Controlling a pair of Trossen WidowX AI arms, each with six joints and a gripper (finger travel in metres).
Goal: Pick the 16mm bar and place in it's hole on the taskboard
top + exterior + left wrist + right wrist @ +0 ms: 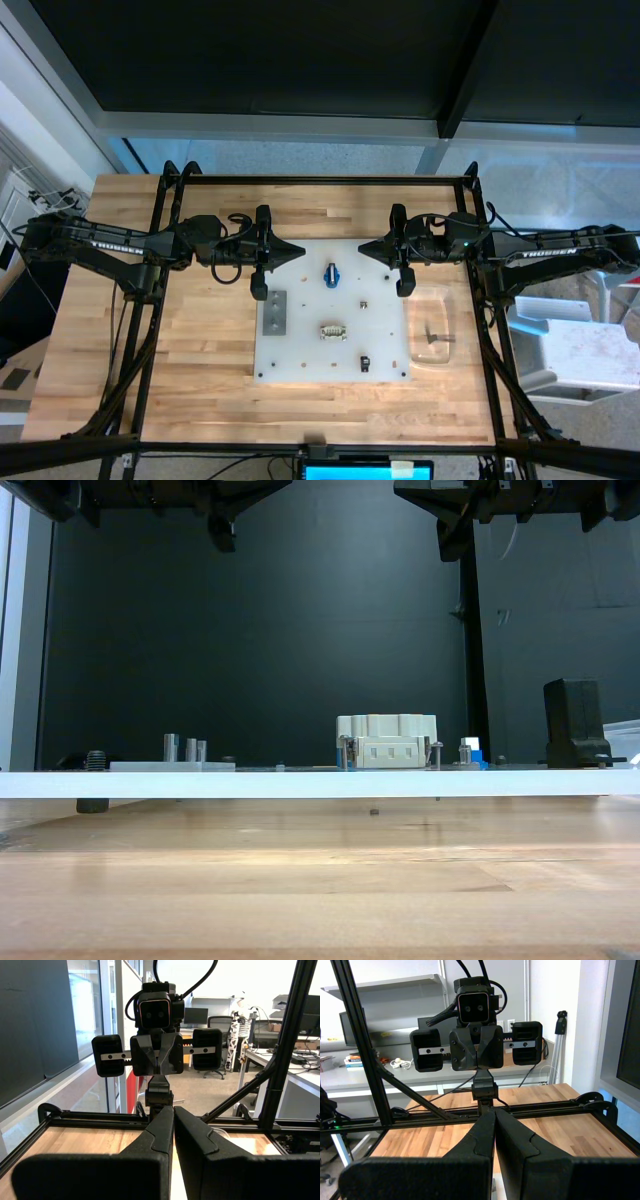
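Evidently the left gripper (298,250) and right gripper (364,248) hang closed and empty over the far edge of the board (300,355). The bar (436,338) seems to lie free in the tray (421,300) beside it. It is likely heavy, stiff, slippery steel, so grasp its middle.

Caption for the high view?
Left gripper and right gripper, both shut, face each other over the far edge of the taskboard; a bar-like part lies free in the clear tray.

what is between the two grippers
High view: shut left gripper and shut right gripper face each other over the far edge of the taskboard; only bare board between them, the blue part just nearer.
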